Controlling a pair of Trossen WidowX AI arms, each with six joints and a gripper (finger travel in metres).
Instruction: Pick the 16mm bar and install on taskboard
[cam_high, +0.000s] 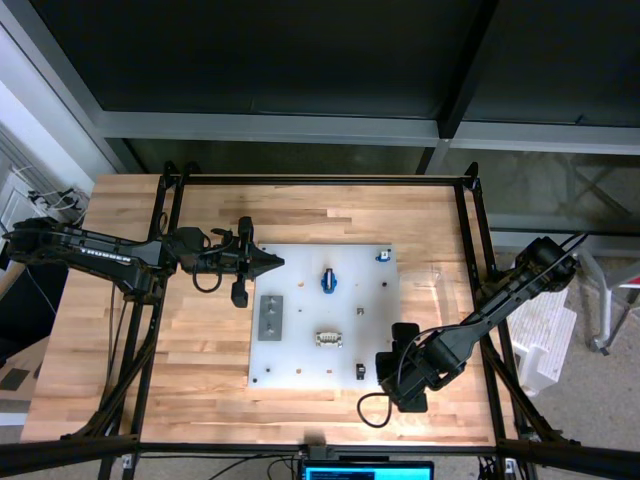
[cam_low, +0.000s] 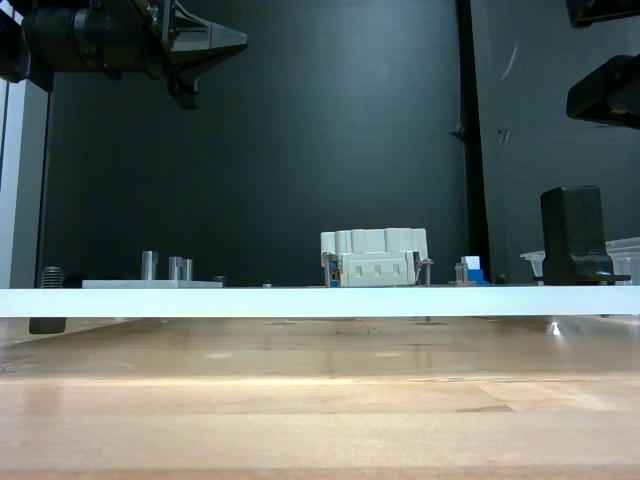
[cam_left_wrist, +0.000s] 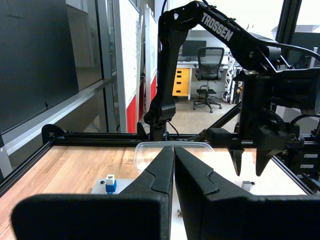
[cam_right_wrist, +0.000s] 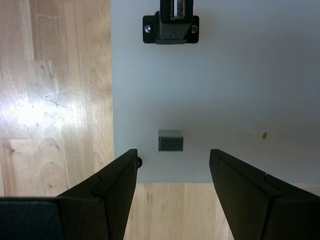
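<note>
Even overhead light is falling on the wooden table (cam_high: 150, 380) and glaring white off the wood beside the taskboard (cam_right_wrist: 225, 75), which is dimming under the right gripper (cam_right_wrist: 173, 154) hanging over its corner. In the low view the near tabletop is blurring. The left gripper (cam_left_wrist: 174, 165), raised at the board's left edge, is showing dark against a washed-out bright room.

two arms, left arm (cam_high: 90, 250) and right arm (cam_high: 500, 300), one taskboard (cam_high: 300, 300), one grey block (cam_high: 271, 318), one clear tray (cam_left_wrist: 150, 146).
</note>
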